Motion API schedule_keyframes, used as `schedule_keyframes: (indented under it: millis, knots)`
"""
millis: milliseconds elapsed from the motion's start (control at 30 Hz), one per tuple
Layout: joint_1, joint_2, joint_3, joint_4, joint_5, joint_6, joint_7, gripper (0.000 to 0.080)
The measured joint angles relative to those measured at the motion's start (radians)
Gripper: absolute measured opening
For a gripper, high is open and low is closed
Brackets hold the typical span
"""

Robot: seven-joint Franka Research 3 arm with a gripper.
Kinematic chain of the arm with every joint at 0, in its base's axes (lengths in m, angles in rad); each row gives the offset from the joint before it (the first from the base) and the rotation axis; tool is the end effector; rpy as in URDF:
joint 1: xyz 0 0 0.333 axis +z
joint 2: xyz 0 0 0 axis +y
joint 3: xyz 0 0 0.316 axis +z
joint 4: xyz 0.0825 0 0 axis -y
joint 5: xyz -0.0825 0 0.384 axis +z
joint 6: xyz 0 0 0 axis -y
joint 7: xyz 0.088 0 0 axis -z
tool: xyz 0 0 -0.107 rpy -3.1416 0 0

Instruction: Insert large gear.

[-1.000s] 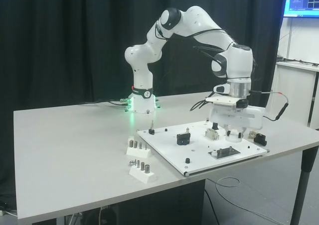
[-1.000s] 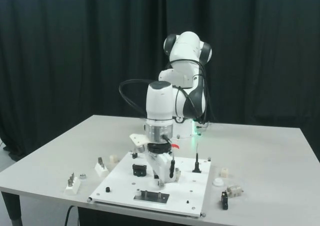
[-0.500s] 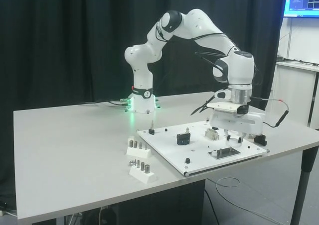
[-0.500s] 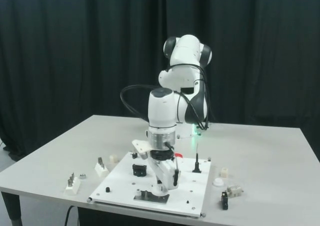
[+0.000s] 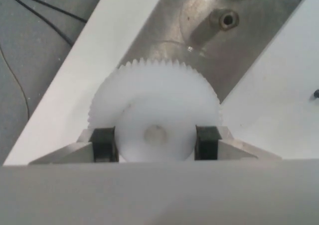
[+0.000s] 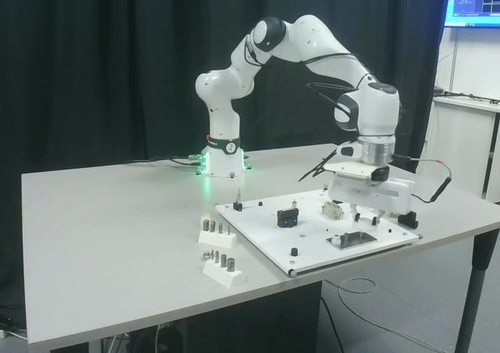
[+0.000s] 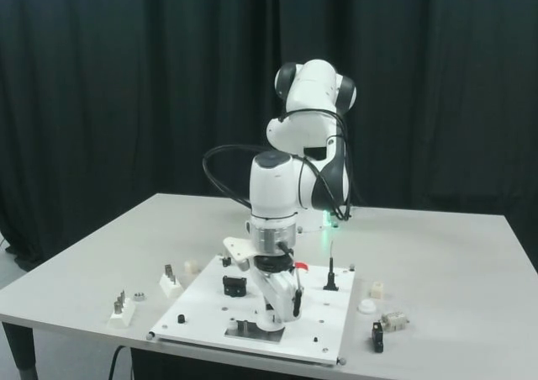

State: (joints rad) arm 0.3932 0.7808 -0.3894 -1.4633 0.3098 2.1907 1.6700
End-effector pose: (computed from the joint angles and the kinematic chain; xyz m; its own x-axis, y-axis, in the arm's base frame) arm 0.7171 0.0651 0.2425 -0.1705 -0.9852 0.0166 -0.9853 0.1703 -0.0135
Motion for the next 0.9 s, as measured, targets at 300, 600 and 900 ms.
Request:
schedule_keyframes:
  millis: [300,600,900]
  knots:
    - [-0.007,0.008,0.004,0.002,0.000,0.000,0.000,0.0333]
    - [-0.008,0.008,0.005,0.003,0.000,0.000,-0.004,0.0333]
    - [-0.010,0.008,0.007,0.004,0.002,-0.003,-0.015,0.0333]
